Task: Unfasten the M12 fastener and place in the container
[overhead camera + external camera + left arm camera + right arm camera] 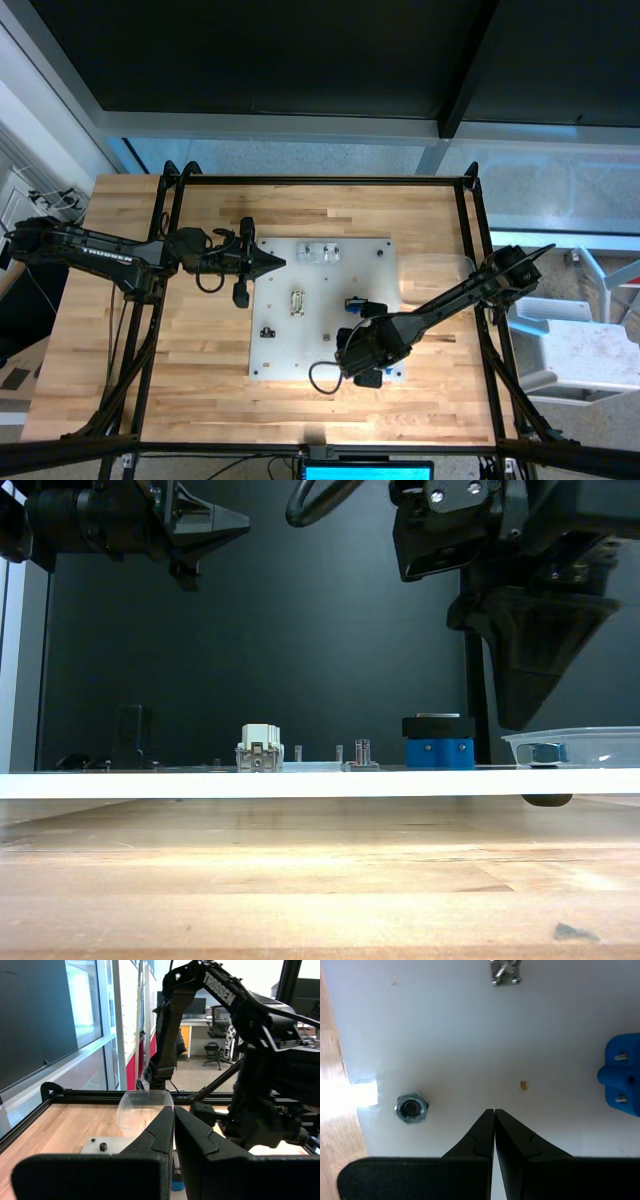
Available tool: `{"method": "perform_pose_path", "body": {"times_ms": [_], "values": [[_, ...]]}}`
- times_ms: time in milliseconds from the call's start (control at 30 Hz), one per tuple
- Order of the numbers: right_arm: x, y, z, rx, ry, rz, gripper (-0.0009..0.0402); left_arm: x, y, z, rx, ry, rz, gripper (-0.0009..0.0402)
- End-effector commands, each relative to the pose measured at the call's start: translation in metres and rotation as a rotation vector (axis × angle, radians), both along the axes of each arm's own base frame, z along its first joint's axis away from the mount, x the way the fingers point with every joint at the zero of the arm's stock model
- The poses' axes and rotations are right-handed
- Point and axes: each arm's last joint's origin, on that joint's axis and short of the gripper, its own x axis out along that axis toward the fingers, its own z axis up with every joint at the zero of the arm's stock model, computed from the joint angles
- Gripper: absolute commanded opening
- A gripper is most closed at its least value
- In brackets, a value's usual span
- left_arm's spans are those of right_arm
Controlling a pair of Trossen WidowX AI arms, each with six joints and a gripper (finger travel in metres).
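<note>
Wood counter (150, 350) carries the white task board (300, 340), and the translucent container (430, 262) sits against the board's right edge, toward the counter's right side. From above I see nothing lying in the container.

The left claw (173, 1110) hangs high over the board's far left corner, fingers together on nothing, well apart from the work. The right claw (494, 1112) points straight down over the board's near right corner. Its fingers are pressed together and hold nothing.

The M12 nut (411, 1108) sits on the board just beside those tips, offset toward the board's edge where bare wood shows. At counter level it lies below the tips and slightly toward the counter's right edge. Its hole faces up, so its axis is vertical. The dark centre suggests it is on its stud, though I cannot tell for sure.

The right arm is by far the nearer. My judgement is that its claw must part, shift sideways over the nut and descend.
</note>
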Motion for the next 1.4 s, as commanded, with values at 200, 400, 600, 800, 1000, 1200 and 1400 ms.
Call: {"method": "perform_pose_path", "body": {"times_ms": [200,400,600,800,1000,1200,1400], "values": [[0.001,0.012,0.003,0.279,0.046,0.037,0.0,0.0,0.0,0.0,0.0,-0.001,0.0,0.0],[0.004,0.018,-0.003,0.334,0.062,0.049,0.0,0.0,0.0,0.0,0.0,0.0,0.001,0.0],[0.008,0.02,-0.012,0.33,0.06,0.056,0.0,0.0,0.0,0.0,0.0,0.001,0.0,0.0],[0.01,0.019,-0.016,0.304,0.058,0.05,0.0,0.0,0.0,0.0,0.0,0.001,0.0,0.0],[0.009,0.016,-0.016,0.254,0.05,0.028,0.0,0.0,0.0,0.0,0.0,0.001,0.0,0.0],[0.009,0.016,-0.016,0.257,0.046,0.028,0.0,0.0,0.0,0.0,0.0,0.0,0.0,0.0],[0.004,0.006,-0.011,0.018,0.012,-0.086,0.0,0.0,0.0,0.0,0.0,0.0,0.001,0.0]]}}
